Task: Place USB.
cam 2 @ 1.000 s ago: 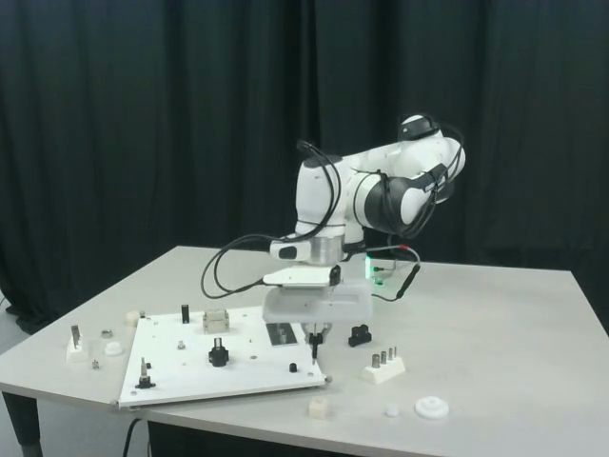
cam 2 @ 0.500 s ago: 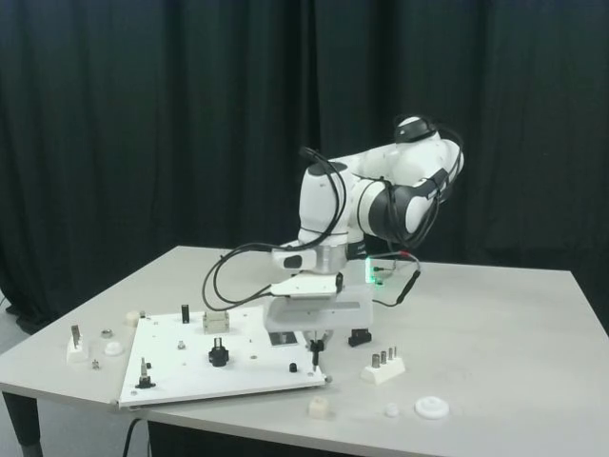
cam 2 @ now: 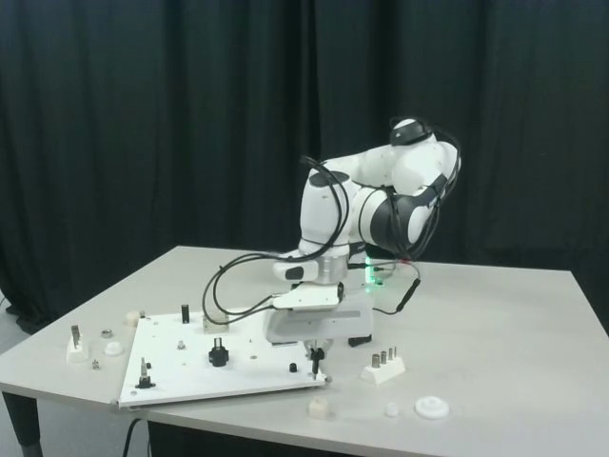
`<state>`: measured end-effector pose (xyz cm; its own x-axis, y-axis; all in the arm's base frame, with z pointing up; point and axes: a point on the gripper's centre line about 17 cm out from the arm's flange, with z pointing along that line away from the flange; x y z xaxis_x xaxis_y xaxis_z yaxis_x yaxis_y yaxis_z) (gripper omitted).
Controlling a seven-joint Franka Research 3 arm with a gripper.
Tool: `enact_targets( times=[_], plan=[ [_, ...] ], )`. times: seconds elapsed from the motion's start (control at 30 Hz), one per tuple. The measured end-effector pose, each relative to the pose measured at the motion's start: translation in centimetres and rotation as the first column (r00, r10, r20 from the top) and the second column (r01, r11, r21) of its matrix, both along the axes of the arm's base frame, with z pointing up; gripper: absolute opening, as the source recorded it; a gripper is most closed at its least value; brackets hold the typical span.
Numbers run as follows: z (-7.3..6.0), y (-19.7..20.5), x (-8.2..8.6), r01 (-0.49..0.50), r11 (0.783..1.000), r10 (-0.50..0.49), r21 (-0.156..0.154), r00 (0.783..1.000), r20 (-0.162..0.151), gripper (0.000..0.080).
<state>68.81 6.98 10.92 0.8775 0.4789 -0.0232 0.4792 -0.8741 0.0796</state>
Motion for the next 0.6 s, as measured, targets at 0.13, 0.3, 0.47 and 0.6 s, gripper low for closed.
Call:
enact_targets(
  times=[0.13,0.3,0.47,0.6],
  plan=[
    [-0.5,0.2,0.0,-0.006,1.000,0.006,0.003,1.000,-0.009,0.0065],
    [-1.2,0.7,-0.2,-0.022,1.000,0.022,0.006,1.000,-0.021,0.0065],
    [-1.7,1.2,-0.3,-0.045,0.999,0.045,0.009,0.998,-0.032,0.0065],
    [-2.2,1.4,-0.3,-0.052,0.999,0.052,0.010,0.998,-0.040,0.0065]
  ],
)
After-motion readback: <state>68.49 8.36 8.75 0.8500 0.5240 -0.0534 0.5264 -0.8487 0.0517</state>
